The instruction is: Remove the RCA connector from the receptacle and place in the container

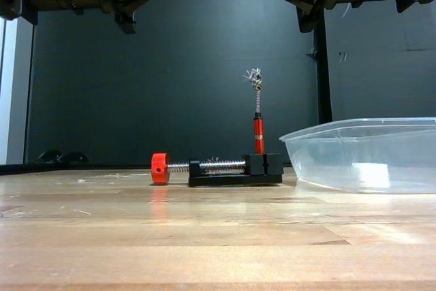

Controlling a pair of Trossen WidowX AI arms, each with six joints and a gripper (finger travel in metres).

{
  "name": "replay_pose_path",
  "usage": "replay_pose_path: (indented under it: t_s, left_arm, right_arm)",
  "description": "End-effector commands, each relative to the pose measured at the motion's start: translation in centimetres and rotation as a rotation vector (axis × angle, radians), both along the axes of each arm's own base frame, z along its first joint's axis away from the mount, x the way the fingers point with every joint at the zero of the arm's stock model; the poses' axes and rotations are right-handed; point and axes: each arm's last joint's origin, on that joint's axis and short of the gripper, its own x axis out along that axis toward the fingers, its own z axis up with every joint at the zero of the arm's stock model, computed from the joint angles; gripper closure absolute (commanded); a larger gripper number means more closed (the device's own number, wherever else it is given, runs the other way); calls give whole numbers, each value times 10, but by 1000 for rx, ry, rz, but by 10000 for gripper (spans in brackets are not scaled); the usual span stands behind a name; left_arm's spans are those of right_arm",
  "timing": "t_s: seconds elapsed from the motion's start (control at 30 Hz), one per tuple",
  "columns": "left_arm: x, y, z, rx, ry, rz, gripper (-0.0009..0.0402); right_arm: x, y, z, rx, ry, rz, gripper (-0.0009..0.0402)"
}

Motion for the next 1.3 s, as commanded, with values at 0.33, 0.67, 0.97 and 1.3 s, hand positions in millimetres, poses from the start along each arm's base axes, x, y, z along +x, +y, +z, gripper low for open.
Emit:
replay_pose_path:
  t_s: [0.33,0.67,0.97,1.3]
  left_arm:
    - [0,0,0,0,0,0,393]
    - [0,0,0,0,0,0,393]
    - [0,0,0,0,0,0,393]
    - [0,0,0,0,0,0,393]
  right_arm:
    - [5,6,8,55,208,26,393]
    - [30,14,14,19,592,40,393]
    - [58,25,12,-20,828,52,393]
    - [84,42,-1,-65,999,-8,392]
